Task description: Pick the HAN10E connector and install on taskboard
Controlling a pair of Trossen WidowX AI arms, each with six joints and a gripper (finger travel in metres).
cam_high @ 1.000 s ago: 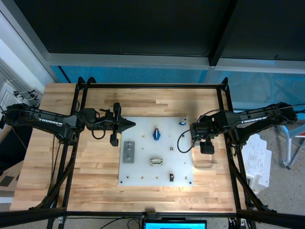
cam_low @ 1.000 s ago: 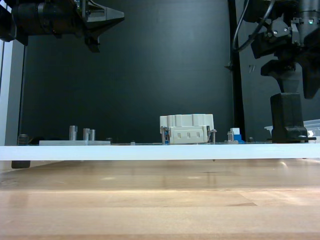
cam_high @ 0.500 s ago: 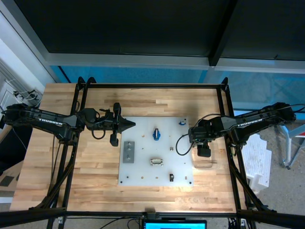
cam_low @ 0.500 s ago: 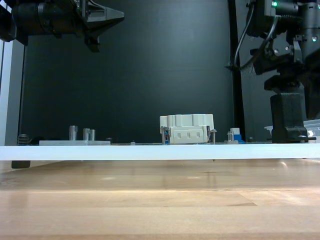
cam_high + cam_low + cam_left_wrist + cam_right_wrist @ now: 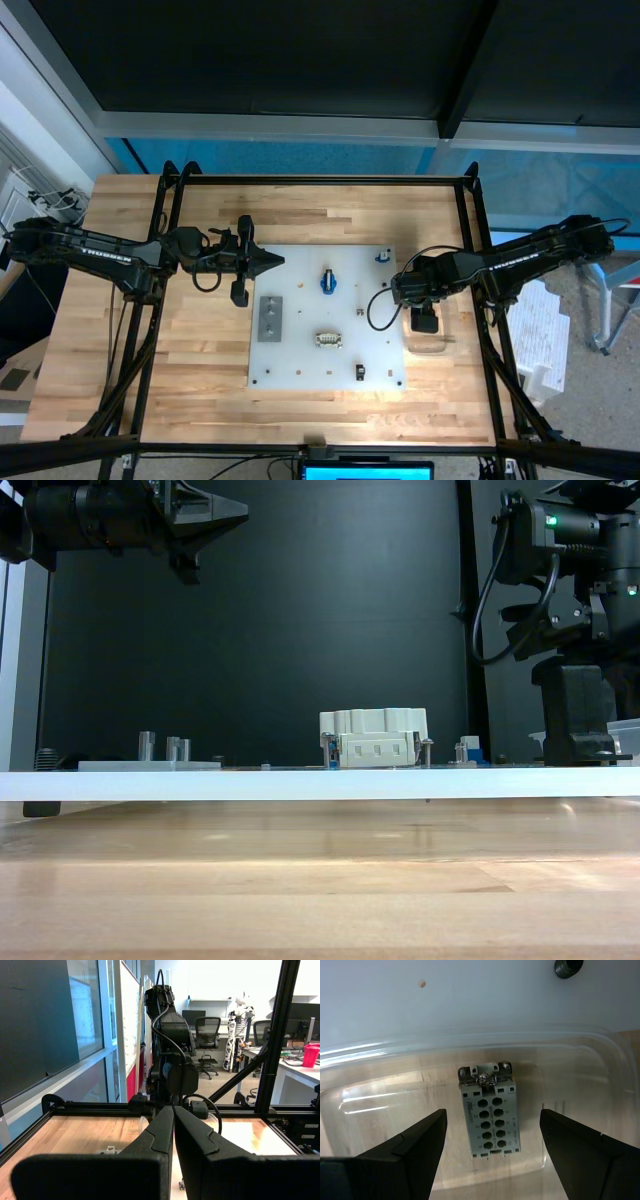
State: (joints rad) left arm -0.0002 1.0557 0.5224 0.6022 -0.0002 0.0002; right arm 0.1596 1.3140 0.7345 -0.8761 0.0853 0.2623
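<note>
HAN10E connector point(image 5: 487, 1112) parallels right end effector point(image 5: 492, 1116); left end effector point(image 5: 173, 1110) aloft.

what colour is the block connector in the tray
Connector: pale grey-beige, dark holes. Right wrist view, under right gripper; left gripper parked left.

One left hand point(image 5: 173, 1108), one right hand point(image 5: 492, 1113), one HAN10E connector point(image 5: 488, 1127), one taskboard point(image 5: 296, 362).

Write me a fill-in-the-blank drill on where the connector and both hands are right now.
1. The HAN10E connector lies inside the clear ____.
2. The right hand hangs above that connector, its fingers ____.
3. The left hand, raised over the far-left corner of the taskboard, is ____.
Missing words: tray; open; shut.
</note>
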